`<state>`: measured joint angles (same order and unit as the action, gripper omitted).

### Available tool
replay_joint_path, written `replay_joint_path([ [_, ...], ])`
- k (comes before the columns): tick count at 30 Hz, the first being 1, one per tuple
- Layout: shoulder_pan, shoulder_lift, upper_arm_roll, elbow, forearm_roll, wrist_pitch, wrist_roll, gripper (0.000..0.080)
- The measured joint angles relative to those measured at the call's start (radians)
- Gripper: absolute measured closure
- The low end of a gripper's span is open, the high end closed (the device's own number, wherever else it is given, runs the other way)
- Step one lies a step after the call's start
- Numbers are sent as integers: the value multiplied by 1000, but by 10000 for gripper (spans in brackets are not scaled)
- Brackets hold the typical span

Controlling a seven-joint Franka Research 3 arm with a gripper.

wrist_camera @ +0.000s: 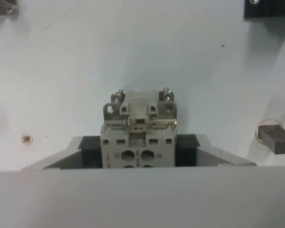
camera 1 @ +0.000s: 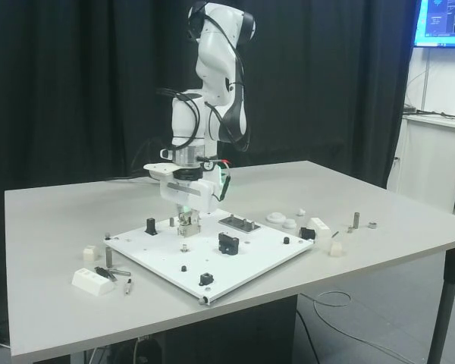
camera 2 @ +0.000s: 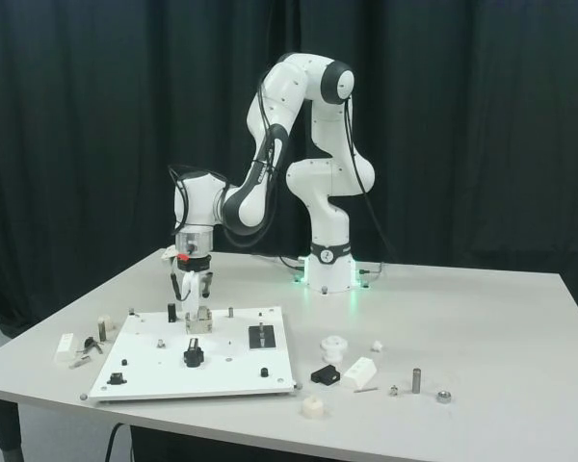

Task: Remove waterproof.

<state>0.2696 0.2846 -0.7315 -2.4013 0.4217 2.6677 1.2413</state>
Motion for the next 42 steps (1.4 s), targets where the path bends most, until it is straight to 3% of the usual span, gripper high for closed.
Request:
replay_joint_path([
  [42, -12, 14, 0, 35, 1, -67, -5, 489],
])
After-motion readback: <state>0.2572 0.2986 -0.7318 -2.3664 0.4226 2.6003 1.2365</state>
